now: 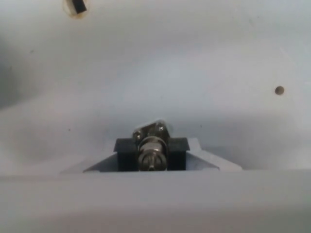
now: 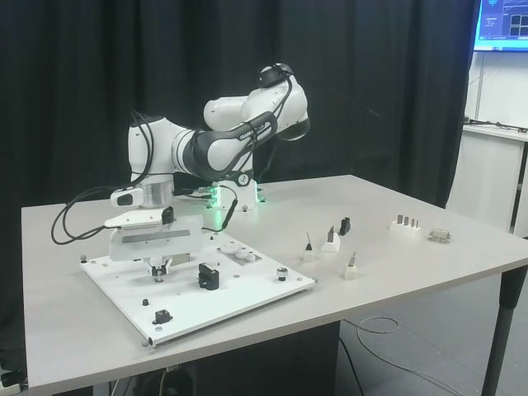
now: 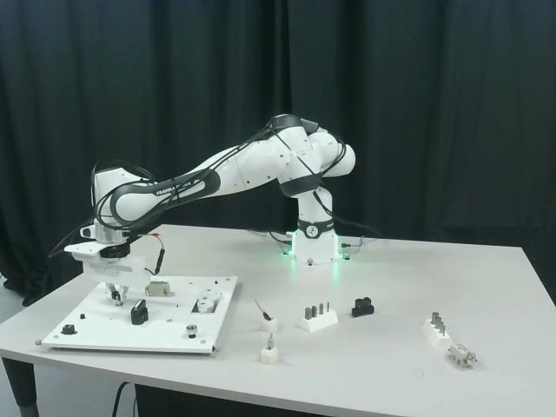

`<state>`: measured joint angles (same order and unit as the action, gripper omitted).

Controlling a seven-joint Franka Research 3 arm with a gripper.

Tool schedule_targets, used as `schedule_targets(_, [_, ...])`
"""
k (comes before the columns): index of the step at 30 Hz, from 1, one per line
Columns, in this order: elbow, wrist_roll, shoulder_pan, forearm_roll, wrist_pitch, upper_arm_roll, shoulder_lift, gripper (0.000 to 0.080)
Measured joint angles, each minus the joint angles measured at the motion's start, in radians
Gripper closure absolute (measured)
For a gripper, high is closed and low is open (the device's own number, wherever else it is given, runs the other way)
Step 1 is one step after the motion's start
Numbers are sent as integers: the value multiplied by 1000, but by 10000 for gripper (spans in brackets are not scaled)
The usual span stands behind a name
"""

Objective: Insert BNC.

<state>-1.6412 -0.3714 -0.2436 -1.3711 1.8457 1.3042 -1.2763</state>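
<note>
BNC point(image 1: 152, 151) is being held in the pincer point(image 1: 151, 162), fingers closed narrowly on its metal body, long axis pointing straight down toward the white board point(image 2: 223, 289); it is hanging just above the board, and contact cannot be told. The black block point(image 2: 208, 275) is standing nearby on the board, apart from the pincer; nothing is seen blocking the descent.

White arm point(image 3: 226, 174) stretched low, pincer point(image 3: 115, 294) pointing down.
</note>
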Motion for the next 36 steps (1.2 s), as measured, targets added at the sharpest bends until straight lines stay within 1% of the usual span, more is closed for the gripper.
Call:
schedule_targets(9, [0,-16,0,1,-1,0,0,682])
schedule_targets(13, [0,8,1,1,-1,0,1,682])
schedule_targets(20, [0,161,1,1,-1,0,1,682])
schedule_targets(36, [1,471,2,0,-2,-1,1,682])
